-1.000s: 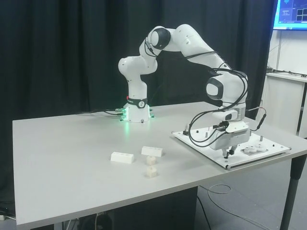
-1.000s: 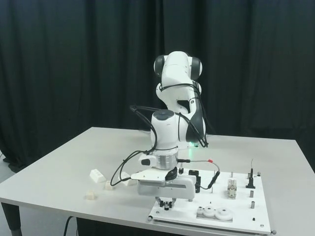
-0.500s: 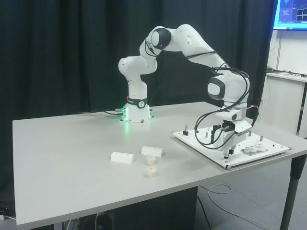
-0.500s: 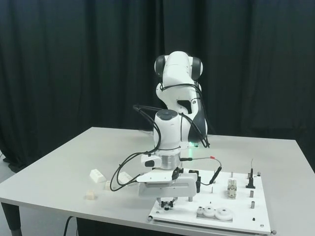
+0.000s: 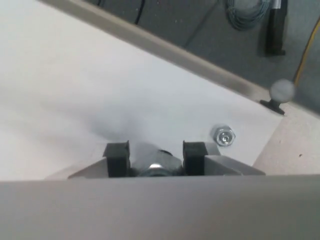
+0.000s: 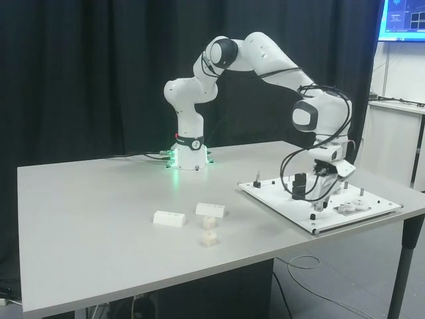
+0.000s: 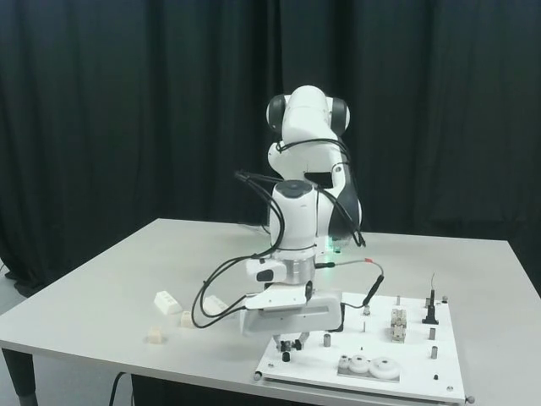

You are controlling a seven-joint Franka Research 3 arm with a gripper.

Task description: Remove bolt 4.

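Note:
My gripper hangs just above the white assembly board, close to its front edge. Its two black fingertips stand on either side of a grey metal bolt, which looks held between them and clear of the board. A small metal nut or bolt head sits in the board beside the fingers. In the first room view the gripper points down over the board. In the second room view the gripper is above the board, over a small black post.
Gears lie at the board's front edge, and upright pegs and a black bracket stand further back. A ball-topped post marks a board corner. Three white blocks lie on the grey table.
The hand has turned about its vertical axis, swinging its wide body round. It has also risen slightly from the board, with its cables following.

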